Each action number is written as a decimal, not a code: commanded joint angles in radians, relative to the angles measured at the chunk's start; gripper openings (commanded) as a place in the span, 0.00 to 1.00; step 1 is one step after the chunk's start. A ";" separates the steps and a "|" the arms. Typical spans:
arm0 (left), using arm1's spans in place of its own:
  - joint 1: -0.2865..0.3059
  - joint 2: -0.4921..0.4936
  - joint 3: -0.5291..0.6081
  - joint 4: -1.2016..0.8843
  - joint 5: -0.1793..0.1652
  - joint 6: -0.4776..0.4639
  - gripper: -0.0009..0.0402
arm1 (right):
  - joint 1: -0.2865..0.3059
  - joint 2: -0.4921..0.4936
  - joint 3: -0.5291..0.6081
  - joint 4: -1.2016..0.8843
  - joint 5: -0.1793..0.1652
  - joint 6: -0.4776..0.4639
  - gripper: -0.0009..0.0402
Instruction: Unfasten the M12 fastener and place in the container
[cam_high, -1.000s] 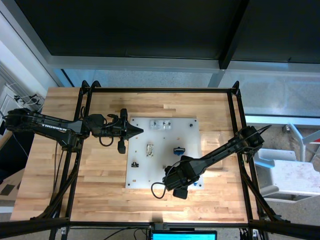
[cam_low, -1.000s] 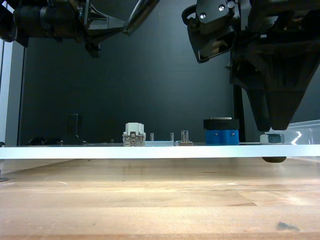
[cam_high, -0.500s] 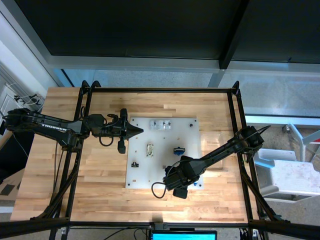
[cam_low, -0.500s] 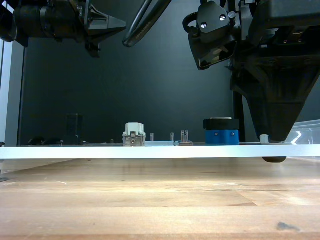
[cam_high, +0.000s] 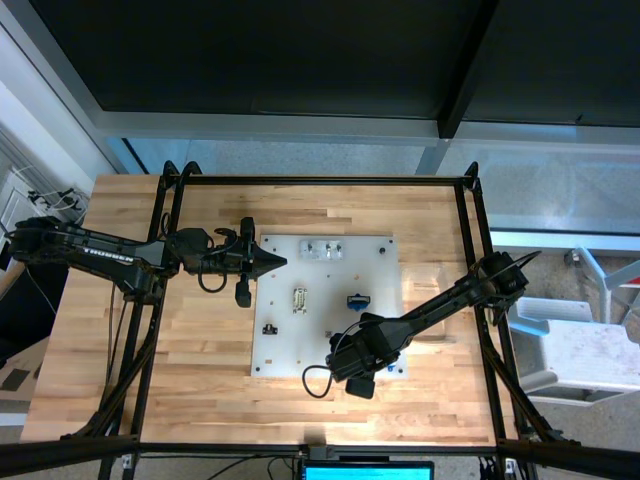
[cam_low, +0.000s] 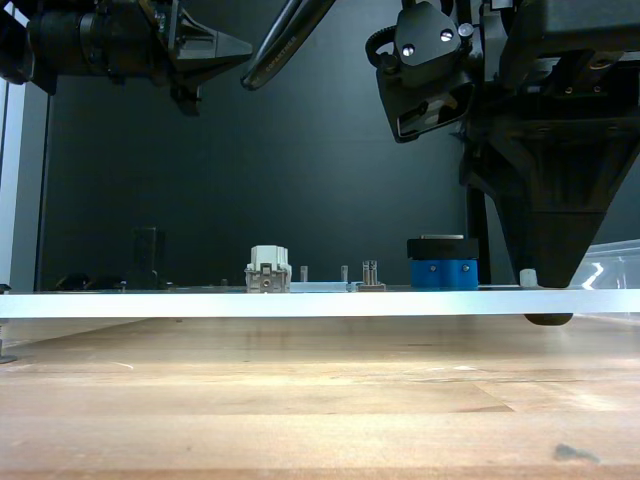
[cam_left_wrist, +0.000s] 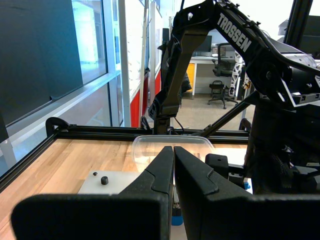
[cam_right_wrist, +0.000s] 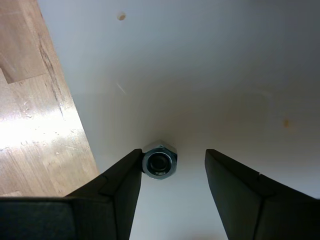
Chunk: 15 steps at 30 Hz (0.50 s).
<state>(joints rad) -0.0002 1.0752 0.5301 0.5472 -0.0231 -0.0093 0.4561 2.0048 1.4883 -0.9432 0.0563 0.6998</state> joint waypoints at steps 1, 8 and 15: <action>0.000 0.000 0.000 0.000 0.000 0.000 0.02 | -0.001 0.000 0.000 -0.004 0.007 -0.010 0.34; 0.000 0.000 0.000 0.000 0.000 0.000 0.02 | -0.001 0.000 0.000 -0.001 0.006 -0.019 0.15; 0.000 0.000 0.000 0.000 0.000 0.000 0.02 | -0.001 0.000 0.001 0.023 0.004 -0.056 0.02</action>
<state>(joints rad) -0.0002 1.0752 0.5297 0.5472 -0.0231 -0.0093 0.4561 2.0048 1.4883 -0.9386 0.0532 0.6552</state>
